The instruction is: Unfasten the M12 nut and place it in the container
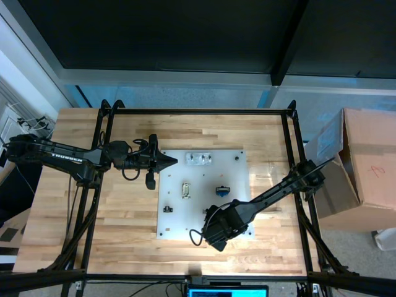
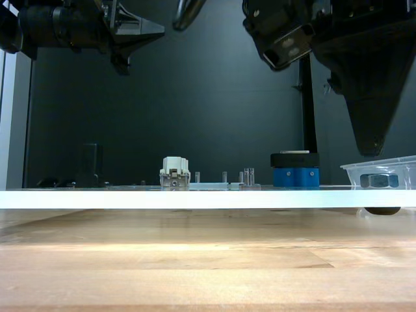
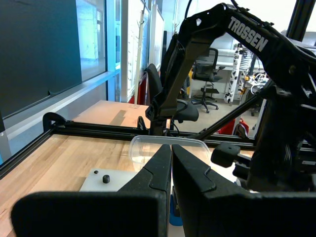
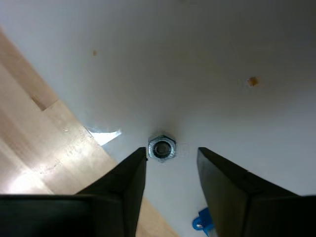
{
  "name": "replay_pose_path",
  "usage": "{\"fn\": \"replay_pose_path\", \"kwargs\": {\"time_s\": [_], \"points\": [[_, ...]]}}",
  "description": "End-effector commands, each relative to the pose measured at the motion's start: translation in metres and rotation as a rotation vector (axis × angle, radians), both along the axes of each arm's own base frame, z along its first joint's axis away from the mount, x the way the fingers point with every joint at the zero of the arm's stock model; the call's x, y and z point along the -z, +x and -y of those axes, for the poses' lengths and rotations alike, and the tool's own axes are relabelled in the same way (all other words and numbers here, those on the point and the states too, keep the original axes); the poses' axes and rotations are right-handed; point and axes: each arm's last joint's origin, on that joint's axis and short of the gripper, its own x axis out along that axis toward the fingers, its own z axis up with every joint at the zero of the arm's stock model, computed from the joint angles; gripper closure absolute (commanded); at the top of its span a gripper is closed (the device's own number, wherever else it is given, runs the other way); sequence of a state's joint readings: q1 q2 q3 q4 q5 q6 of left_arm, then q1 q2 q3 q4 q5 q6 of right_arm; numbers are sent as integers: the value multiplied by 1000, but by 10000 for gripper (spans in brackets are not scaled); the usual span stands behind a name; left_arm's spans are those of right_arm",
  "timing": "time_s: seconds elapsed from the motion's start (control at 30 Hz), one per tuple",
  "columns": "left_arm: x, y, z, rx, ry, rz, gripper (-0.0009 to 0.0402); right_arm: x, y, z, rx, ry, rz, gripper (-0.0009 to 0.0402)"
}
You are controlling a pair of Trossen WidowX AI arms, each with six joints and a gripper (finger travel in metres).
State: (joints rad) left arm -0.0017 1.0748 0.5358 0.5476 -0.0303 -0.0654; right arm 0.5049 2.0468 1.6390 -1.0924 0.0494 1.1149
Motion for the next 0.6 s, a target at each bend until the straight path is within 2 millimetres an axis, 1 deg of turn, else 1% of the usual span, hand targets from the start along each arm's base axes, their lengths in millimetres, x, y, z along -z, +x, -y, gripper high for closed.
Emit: {"fn": "replay_pose_path", "kwargs": {"time_s": [0.03, 0.2, 0.33, 0.47, 0.6], "points": [[0, 0, 0, 0, 0, 0, 393, 5, 2, -1, 3, 2, -2, 205], [0, 0, 0, 0, 0, 0, 393, 14, 5, -3, 5, -1, -11, 171], [0, 0, 0, 0, 0, 0, 393, 17, 7, -4, 4, 5, -8, 170], [0, 0, 0, 0, 0, 0, 393, 21, 9, -4, 4, 7, -5, 194], [0, 0, 0, 0, 0, 0, 393, 21, 9, -4, 5, 7, -5, 247]]}}
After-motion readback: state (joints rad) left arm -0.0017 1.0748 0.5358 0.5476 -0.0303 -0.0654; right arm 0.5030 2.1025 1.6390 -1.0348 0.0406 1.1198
